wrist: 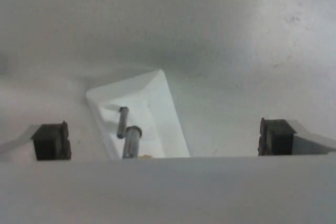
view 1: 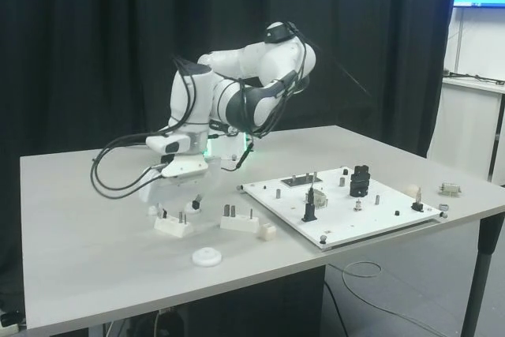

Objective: Pick round peg 2.

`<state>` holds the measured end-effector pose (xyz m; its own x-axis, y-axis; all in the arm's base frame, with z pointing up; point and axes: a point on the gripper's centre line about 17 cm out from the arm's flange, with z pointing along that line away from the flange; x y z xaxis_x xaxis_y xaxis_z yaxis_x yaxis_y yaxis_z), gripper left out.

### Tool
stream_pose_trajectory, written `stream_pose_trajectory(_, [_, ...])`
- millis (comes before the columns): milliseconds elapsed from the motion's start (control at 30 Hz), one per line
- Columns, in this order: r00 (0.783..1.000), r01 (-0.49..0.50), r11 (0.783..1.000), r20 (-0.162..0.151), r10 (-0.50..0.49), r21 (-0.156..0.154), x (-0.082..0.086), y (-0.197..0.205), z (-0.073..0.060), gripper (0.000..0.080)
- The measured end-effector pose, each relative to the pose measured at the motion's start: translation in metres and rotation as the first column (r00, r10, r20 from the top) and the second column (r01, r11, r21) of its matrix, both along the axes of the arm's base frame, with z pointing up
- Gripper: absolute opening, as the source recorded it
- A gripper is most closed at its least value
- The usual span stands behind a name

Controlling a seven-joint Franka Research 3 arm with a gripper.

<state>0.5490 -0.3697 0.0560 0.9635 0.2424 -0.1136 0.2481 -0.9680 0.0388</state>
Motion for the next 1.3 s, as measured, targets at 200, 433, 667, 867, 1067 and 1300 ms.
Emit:
stream_pose_trajectory(200, [1.000, 0.003, 0.999, -0.011, -0.003, 0.033, -0.002, -0.003, -0.011, 0.0800])
stream_pose_trajectory(433, [0.999, 0.006, 0.998, -0.039, -0.004, 0.064, -0.009, 0.000, -0.013, 0.0800])
stream_pose_trajectory(667, [0.998, 0.011, 0.997, -0.063, -0.006, 0.079, -0.014, 0.004, -0.012, 0.0800])
stream_pose_trajectory(867, [0.997, 0.013, 0.996, -0.077, -0.007, 0.083, -0.018, 0.005, -0.012, 0.0800])
stream_pose_trajectory(1067, [0.996, 0.021, 0.996, -0.089, -0.014, 0.082, -0.022, 0.006, -0.013, 0.0800])
stream_pose_trajectory(1300, [0.995, 0.028, 0.996, -0.094, -0.020, 0.089, -0.023, 0.008, -0.015, 0.0346])
